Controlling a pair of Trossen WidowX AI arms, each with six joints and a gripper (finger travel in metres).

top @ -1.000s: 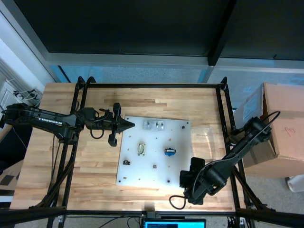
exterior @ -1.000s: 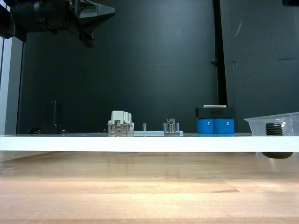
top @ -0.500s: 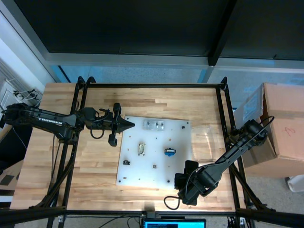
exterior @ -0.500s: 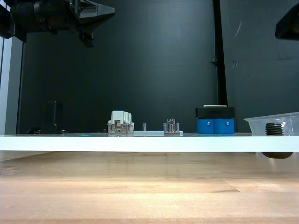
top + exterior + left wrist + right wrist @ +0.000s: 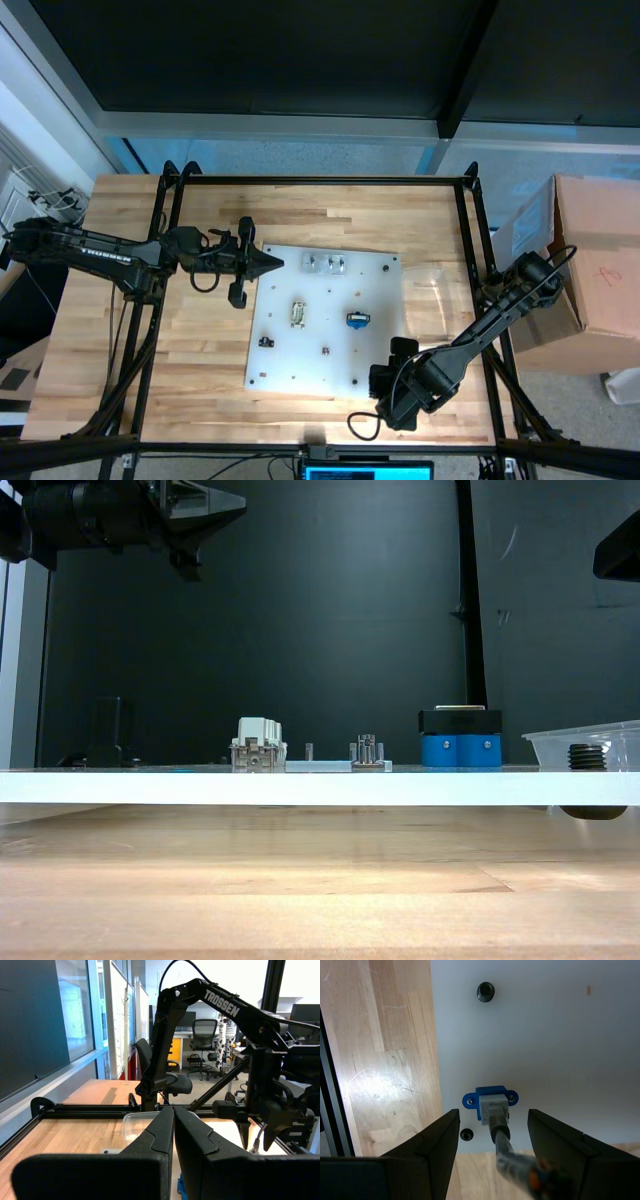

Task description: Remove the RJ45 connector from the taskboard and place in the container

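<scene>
Grey plastic, the small RJ45 connector [image 5: 492,1105] sat plugged into its blue flanged seat [image 5: 469,1101] close to a corner of the flat white taskboard [image 5: 545,1035]. Its grey cable [image 5: 501,1140] led out from the seat between the right arm's fingers. The right gripper [image 5: 492,1117] hung over that near right corner of the board, looking straight down. Its black fingers [image 5: 435,1145] were spread wide, one on either side of the connector and apart from it. Whether the plug was fully home could not be told from above.

The clear plastic container [image 5: 432,290] stood on the wooden surface [image 5: 200,330] just beside the board's right edge, well apart from the connector.

The left gripper [image 5: 268,262] hung high over the board's left edge, pointing level toward the right arm. Its black fingers [image 5: 155,1135] were pressed together on nothing.

A brown cardboard box [image 5: 600,270] stood off the surface to the right.
</scene>
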